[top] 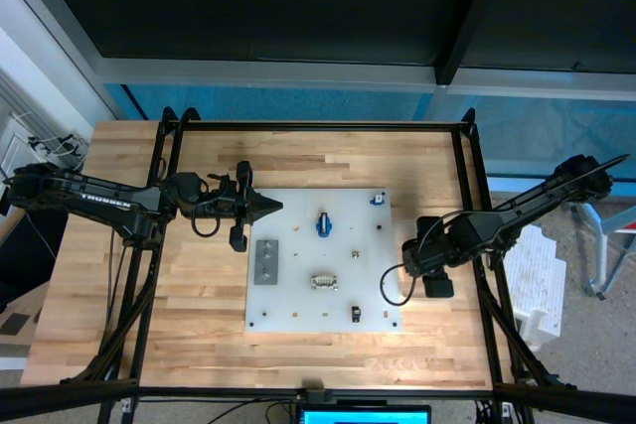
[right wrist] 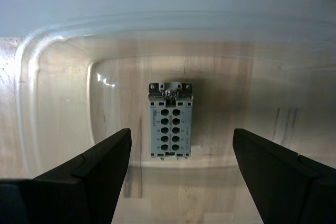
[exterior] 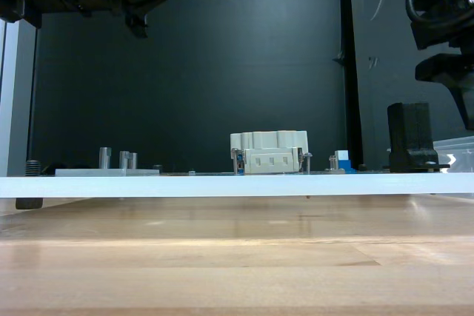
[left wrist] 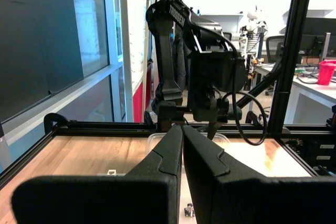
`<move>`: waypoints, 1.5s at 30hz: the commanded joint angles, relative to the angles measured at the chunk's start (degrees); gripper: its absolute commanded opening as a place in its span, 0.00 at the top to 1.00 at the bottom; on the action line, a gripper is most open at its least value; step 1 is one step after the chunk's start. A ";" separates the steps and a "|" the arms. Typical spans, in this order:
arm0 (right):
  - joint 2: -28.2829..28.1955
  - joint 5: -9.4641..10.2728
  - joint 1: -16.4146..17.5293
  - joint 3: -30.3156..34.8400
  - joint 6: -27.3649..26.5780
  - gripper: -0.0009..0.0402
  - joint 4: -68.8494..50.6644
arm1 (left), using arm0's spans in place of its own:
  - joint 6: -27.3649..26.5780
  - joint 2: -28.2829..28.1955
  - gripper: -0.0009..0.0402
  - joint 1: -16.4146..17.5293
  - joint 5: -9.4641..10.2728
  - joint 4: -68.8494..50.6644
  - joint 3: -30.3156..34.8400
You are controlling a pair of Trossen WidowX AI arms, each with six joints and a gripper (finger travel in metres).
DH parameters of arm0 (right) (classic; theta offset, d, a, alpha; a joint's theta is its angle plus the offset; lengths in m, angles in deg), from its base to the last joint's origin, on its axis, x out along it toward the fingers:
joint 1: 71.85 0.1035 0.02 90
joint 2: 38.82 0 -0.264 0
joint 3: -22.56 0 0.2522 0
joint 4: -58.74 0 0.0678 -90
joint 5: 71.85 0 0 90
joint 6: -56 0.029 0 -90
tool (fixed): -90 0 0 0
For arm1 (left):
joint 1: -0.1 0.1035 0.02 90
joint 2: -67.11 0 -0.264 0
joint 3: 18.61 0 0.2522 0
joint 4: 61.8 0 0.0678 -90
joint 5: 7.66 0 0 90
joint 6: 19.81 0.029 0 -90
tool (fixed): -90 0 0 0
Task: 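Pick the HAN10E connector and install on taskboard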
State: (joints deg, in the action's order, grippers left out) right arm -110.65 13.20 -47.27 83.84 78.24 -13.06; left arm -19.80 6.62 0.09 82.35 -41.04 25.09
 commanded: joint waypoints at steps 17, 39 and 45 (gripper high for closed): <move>0.02 0.17 0.50 -4.83 -0.31 0.32 4.90 | 0.00 0.00 0.98 0.00 0.00 0.00 0.02; -2.64 0.26 0.33 -10.03 -0.63 0.33 13.00 | 0.00 0.00 0.98 0.00 0.00 0.00 0.02; -2.64 0.63 0.28 -11.08 -0.63 0.40 14.67 | 0.00 0.00 0.98 0.00 0.00 0.00 0.02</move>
